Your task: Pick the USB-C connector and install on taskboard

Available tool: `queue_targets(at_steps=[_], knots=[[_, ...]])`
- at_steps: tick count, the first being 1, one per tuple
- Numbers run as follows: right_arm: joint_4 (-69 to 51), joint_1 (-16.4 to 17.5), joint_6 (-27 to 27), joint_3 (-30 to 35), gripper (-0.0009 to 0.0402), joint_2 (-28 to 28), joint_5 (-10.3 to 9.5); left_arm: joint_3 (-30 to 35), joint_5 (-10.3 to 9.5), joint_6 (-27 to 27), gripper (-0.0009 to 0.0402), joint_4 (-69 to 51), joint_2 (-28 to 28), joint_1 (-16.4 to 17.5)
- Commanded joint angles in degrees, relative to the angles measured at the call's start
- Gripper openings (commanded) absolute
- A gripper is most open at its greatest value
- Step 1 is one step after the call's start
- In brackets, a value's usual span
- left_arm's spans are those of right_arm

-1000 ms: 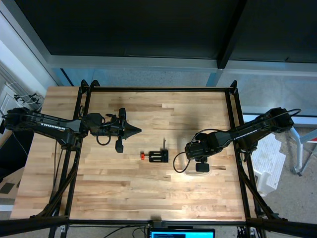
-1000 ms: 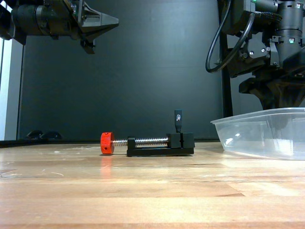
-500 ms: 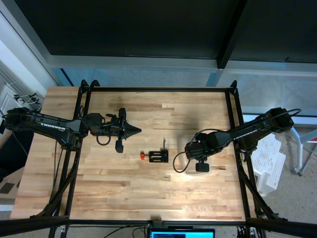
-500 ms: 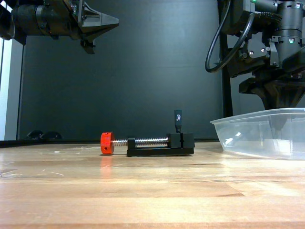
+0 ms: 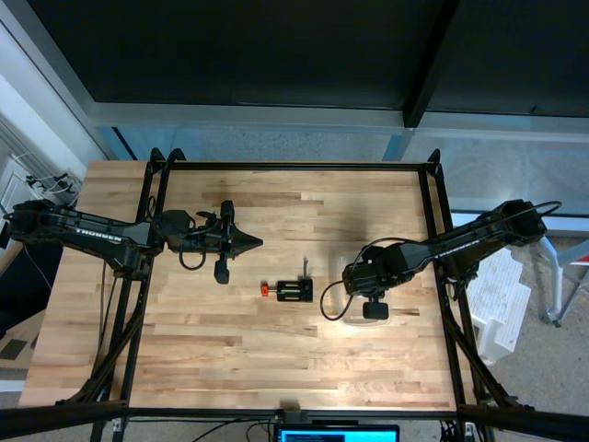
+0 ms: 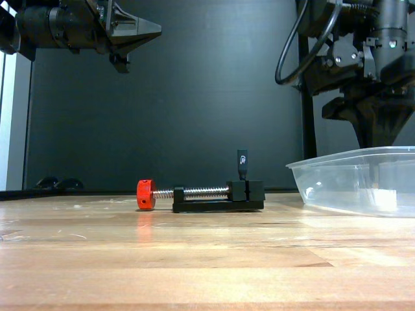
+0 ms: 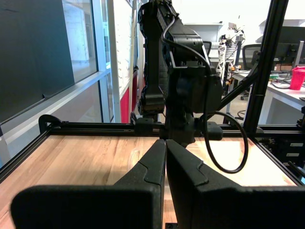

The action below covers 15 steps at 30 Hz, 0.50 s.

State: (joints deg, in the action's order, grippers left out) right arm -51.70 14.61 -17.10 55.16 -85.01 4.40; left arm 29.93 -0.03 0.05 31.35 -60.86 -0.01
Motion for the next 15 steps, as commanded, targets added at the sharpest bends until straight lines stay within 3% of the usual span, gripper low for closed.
queue_targets(at_steps=[1,15], knots=[[-2.43,0.00,-0.04,1.68,0.0000,0.44,0.07,0.02,0.00,-0.02,0.0000,0.02,0.00,0.00],[-13.73,0.00,0.00,11.17,0.0000,3.19,0.09,0.02,0.00,-0.02,0.0000,0.02,0.00,0.00]])
